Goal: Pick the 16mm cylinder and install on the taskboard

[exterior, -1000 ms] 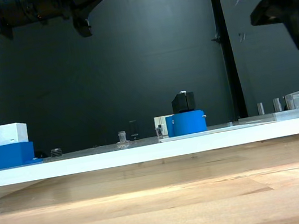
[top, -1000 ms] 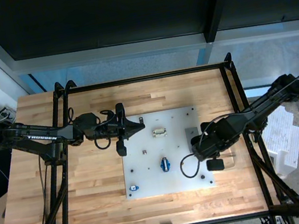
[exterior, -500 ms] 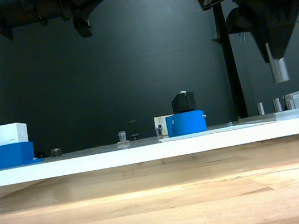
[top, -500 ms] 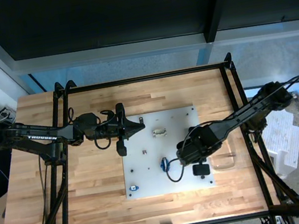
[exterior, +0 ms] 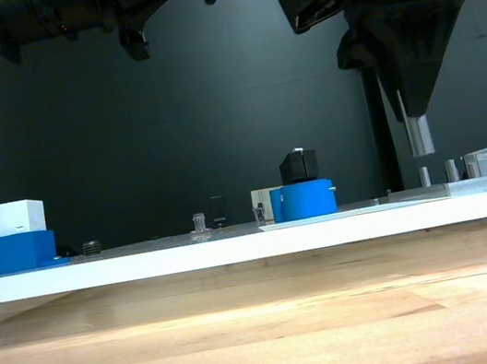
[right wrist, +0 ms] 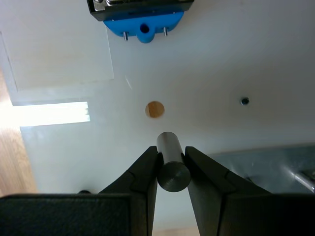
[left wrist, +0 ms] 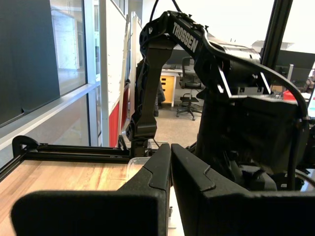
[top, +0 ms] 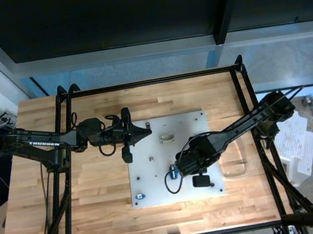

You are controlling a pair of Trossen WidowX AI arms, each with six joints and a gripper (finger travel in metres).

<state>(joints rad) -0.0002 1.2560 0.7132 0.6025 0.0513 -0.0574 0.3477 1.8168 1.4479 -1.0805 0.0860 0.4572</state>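
A: Nearest first?

B: Pale wooden counter [top: 71,217], then the large flat white square taskboard [top: 156,185] lying on it. Small blue-and-white block [top: 139,197] mounted by the board's near left corner.

A: And the short round silver-grey metal 16mm cylinder [right wrist: 170,162]?

B: Pinched upright between the black fingers [right wrist: 140,177] of the right gripper [right wrist: 170,156]. Hanging in the air over the middle of the taskboard, not touching it. Clear gap below its lower end in the low view.

A: Close to anything on the board?

B: Near a small round hole [right wrist: 155,109] in the white plate. Directly over it or not, cannot tell. A little farther along, the blue plastic connector [right wrist: 142,22], fixed to the board and apart from the cylinder.

A: Off to the right?

B: Clear plastic tray [top: 234,162] on the counter, just beside the board's right edge, under the right arm.

A: Left gripper [left wrist: 171,150]?

B: Farther back, up high over the board's far left corner. Fingers pressed together, nothing between them, well apart from the cylinder. Also toward the far edge, a beige connector [top: 165,138] mounted on the board.
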